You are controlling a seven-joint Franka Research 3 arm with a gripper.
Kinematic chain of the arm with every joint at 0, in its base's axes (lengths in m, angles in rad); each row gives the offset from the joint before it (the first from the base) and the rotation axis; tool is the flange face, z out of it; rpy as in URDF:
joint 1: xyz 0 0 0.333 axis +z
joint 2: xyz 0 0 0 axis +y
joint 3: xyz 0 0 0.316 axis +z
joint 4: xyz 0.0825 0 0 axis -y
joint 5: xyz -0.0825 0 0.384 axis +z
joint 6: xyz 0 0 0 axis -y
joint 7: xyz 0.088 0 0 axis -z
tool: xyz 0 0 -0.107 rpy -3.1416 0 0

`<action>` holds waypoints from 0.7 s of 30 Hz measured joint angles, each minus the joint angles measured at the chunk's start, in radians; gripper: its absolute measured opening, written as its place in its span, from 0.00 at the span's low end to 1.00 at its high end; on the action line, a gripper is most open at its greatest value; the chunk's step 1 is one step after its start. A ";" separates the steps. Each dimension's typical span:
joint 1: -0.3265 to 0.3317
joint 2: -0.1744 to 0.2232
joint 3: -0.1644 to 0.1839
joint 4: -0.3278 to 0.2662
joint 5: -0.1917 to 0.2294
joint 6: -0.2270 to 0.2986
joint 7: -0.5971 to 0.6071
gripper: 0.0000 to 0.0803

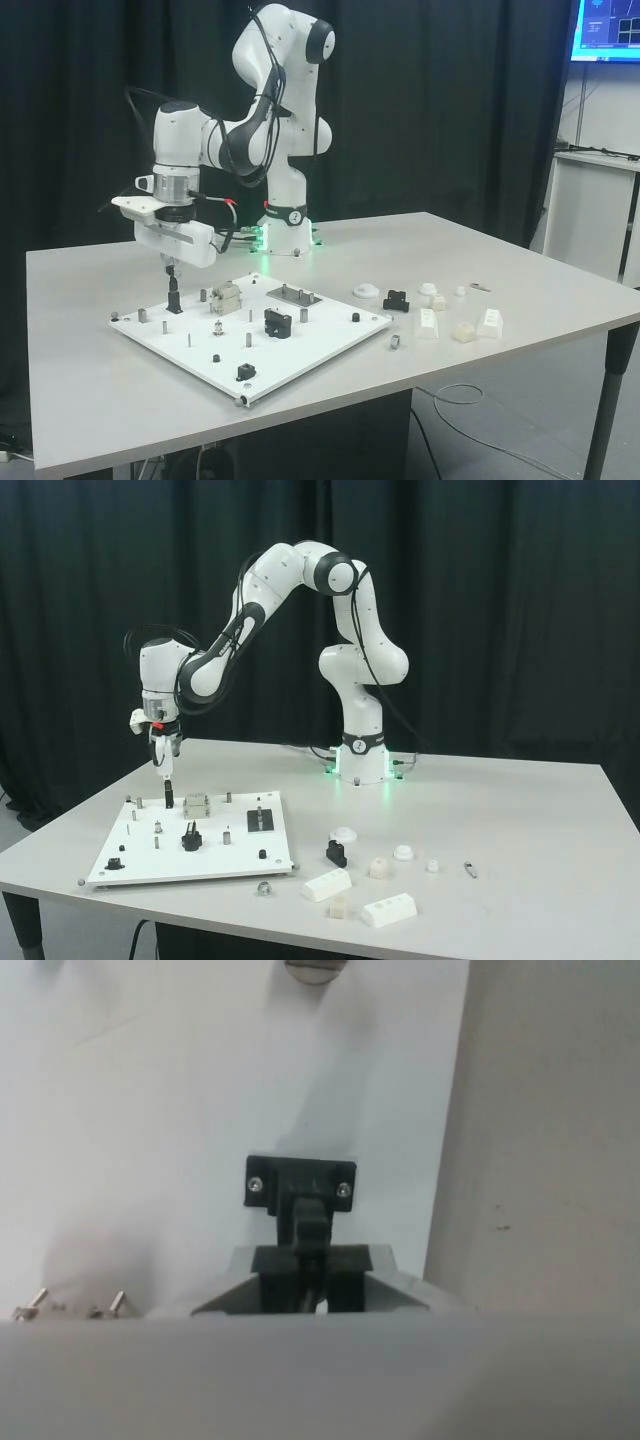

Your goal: Remove USB.

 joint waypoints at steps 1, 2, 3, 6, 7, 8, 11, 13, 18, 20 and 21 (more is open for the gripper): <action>0.000 0.000 0.001 0.001 0.000 0.000 -0.008 0.06; 0.000 0.001 0.001 0.002 0.000 0.001 -0.015 0.06; 0.000 0.001 0.002 0.002 0.000 0.001 -0.019 0.06; 0.001 0.003 0.002 0.004 0.000 0.001 -0.022 0.06; 0.001 0.003 0.002 0.005 0.000 0.001 -0.022 0.06; 0.001 0.004 0.002 0.005 0.000 0.001 -0.023 0.06; 0.001 0.004 0.002 0.007 -0.002 0.001 -0.023 0.06; 0.001 0.004 0.002 0.007 -0.003 0.001 -0.024 0.06; 0.001 0.004 0.002 0.007 -0.007 0.001 -0.025 0.06; 0.001 0.004 0.002 0.007 -0.007 0.001 -0.025 0.06; 0.001 0.004 0.002 0.007 -0.007 0.001 -0.025 0.06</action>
